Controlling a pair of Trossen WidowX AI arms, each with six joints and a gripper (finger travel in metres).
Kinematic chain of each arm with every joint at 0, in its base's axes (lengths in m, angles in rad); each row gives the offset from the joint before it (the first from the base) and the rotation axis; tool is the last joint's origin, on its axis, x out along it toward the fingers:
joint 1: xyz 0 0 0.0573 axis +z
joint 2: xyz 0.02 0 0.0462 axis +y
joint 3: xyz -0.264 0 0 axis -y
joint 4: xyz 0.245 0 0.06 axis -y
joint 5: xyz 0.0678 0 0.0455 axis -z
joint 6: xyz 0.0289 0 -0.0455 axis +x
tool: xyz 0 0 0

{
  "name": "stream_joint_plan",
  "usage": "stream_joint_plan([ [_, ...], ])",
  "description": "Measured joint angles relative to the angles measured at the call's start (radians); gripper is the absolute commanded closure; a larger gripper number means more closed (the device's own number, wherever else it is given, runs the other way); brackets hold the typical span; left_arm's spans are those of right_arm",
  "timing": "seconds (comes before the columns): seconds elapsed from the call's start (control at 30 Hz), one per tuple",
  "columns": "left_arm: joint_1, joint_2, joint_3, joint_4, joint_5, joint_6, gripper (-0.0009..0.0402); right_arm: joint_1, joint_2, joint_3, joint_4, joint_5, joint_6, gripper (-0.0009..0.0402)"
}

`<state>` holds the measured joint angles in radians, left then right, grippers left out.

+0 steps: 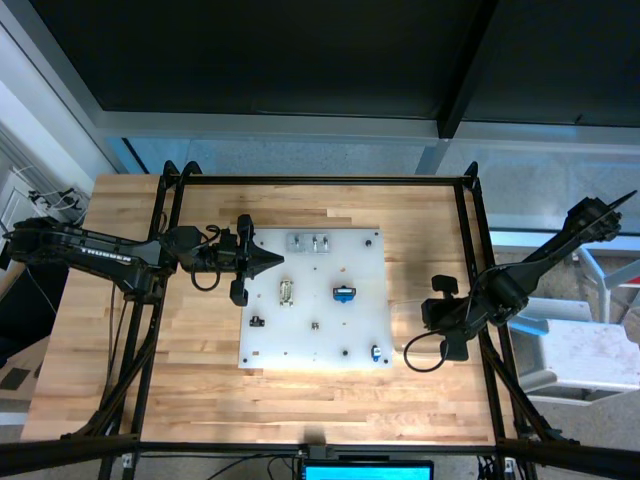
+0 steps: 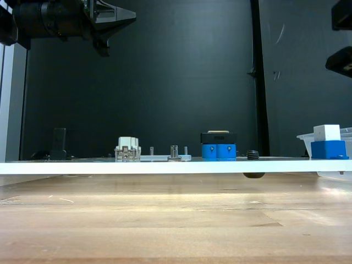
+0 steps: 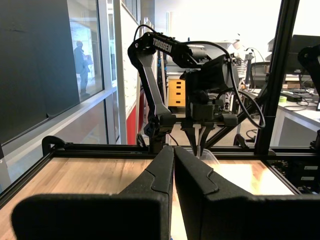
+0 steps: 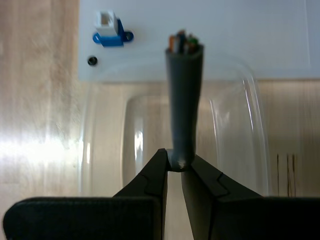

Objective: Remove the rj45 connector and place it in the container

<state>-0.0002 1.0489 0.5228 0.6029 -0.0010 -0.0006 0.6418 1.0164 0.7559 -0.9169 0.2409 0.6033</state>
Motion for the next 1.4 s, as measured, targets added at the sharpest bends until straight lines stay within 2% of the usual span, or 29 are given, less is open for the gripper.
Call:
stream_joint_plan([
  [0.43, 0.0, 0.0, 0.0, 0.0, 0.0, 0.0, 0.0393, 0.005, -0.011, -0.012, -0.107, -0.012, 0.066, 0.0386],
  [0.53, 0.0, 0.0, 0.0, 0.0, 0.0, 0.0, 0.0393, 0.005, -0.011, -0.012, -0.109, -0.045, 0.076, 0.0365],
  [0.63, 0.0, 0.0, 0.0, 0.0, 0.0, 0.0, 0.0393, 0.005, -0.011, -0.012, -0.114, -0.059, 0.076, 0.0336],
  [0.83, 0.0, 0.0, 0.0, 0.0, 0.0, 0.0, 0.0393, 0.005, -0.011, -0.012, -0.119, -0.055, 0.097, 0.0282],
  [1.03, 0.0, 0.0, 0.0, 0.0, 0.0, 0.0, 0.0393, 0.004, -0.011, -0.012, -0.123, -0.052, 0.098, 0.0245],
  [1.4, 0.0, 0.0, 0.0, 0.0, 0.0, 0.0, 0.0393, 0.004, -0.011, -0.012, -0.13, -0.051, 0.098, 0.0215],
])
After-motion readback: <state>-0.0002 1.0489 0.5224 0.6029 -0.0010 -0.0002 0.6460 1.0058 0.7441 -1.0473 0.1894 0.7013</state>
